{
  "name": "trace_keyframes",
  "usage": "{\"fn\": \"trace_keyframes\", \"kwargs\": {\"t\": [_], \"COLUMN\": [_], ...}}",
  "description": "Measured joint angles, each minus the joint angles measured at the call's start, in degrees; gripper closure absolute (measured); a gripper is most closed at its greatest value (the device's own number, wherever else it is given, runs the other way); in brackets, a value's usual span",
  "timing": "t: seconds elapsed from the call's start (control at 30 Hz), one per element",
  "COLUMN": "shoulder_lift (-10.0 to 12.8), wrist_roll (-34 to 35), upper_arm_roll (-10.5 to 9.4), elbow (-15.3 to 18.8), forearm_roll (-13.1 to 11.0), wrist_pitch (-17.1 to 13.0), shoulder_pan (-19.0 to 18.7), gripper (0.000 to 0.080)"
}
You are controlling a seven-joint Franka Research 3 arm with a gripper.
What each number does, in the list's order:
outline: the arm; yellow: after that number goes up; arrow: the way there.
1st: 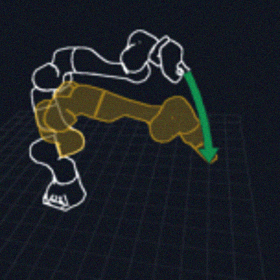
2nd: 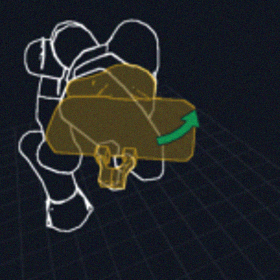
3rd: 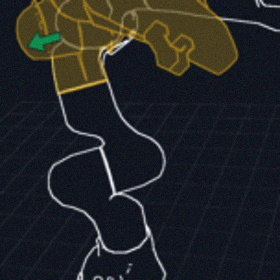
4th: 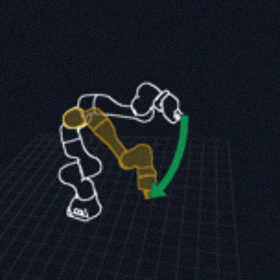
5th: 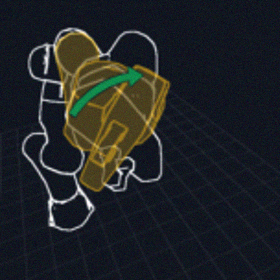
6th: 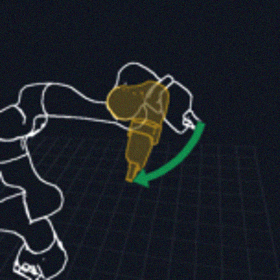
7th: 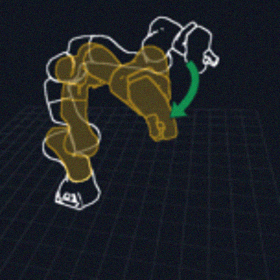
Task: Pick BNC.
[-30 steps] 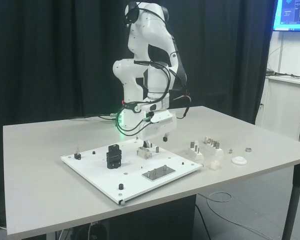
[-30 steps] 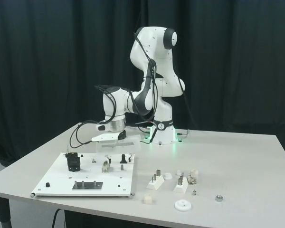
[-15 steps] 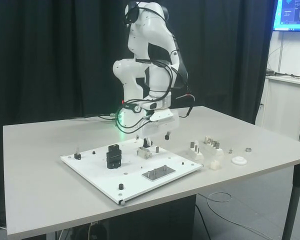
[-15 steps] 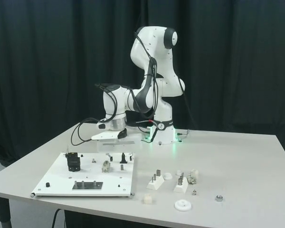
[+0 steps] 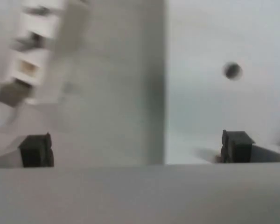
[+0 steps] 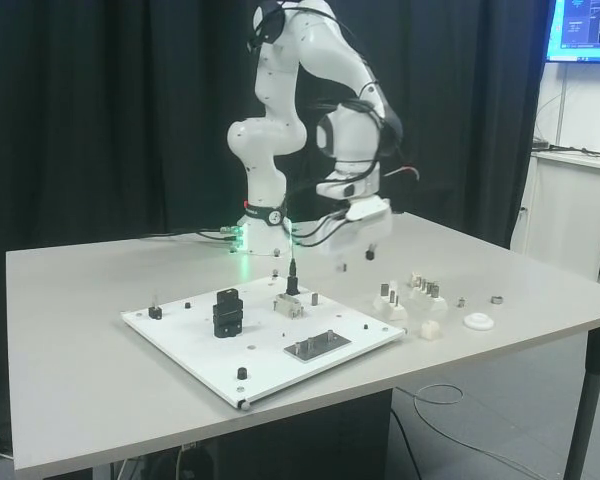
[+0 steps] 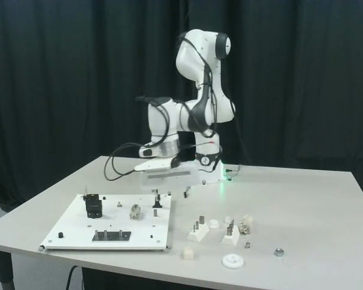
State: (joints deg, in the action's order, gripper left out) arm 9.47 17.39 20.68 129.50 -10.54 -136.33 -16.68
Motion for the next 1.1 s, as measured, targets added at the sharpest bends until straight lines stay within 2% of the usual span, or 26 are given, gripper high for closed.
{"fn": "trace_keyframes", "kwargs": {"t": [0.2,0.63,0.83,1.1], "shoulder_lift": [-0.9,-1.04,-0.14,2.75], "wrist_roll": [0.11,3.7,6.46,8.92], "upper_arm_roll": [-0.04,-0.13,-0.17,-0.26], "elbow": [-1.16,-3.63,-4.96,-7.33], "forearm_roll": [0.81,4.09,4.45,4.45], "wrist_pitch": [1.89,2.24,1.82,1.02], "shoulder_pan": [-4.06,-11.83,-14.26,-16.68], "gripper": [0.0003,0.0003,0.0003,0.0003]}}
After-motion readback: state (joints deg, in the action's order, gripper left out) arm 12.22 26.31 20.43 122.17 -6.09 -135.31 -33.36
